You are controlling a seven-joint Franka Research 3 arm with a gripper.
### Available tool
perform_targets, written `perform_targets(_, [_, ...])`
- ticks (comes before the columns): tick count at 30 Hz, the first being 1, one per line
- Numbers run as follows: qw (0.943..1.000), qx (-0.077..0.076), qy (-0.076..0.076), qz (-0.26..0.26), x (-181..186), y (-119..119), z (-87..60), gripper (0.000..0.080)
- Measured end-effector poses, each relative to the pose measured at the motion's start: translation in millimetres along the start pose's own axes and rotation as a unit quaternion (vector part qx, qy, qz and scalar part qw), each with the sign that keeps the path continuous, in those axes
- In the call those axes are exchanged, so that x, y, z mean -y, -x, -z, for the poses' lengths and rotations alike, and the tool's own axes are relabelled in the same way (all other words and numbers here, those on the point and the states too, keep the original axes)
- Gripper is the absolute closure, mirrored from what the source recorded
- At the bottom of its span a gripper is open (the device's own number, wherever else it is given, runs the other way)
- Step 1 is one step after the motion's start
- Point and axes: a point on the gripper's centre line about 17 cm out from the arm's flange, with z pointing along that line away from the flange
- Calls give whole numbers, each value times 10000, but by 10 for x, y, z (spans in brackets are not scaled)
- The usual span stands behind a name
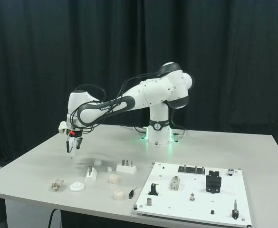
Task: Pick medium gear.
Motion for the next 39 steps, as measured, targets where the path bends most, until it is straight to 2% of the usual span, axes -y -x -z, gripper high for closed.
perform_targets(1, [10000,-12,5,4,-2,-10,10,553])
perform_targets(5, [10000,-53,5,9,-1,-51,53,553])
perform_targets(6, [10000,-61,3,9,1,-59,61,267])
perform_targets(12, [10000,-77,-17,20,27,-81,89,267])
perform_targets(13, [10000,-74,-21,24,33,-81,90,71])
perform_targets(14, [10000,-72,-25,28,39,-81,91,71])
perform_targets(15, [10000,-70,-28,30,44,-81,92,19])
perform_targets(31, [9999,-13,-83,58,110,-63,104,3])
perform_targets(39, [9998,123,-153,85,166,13,119,3])
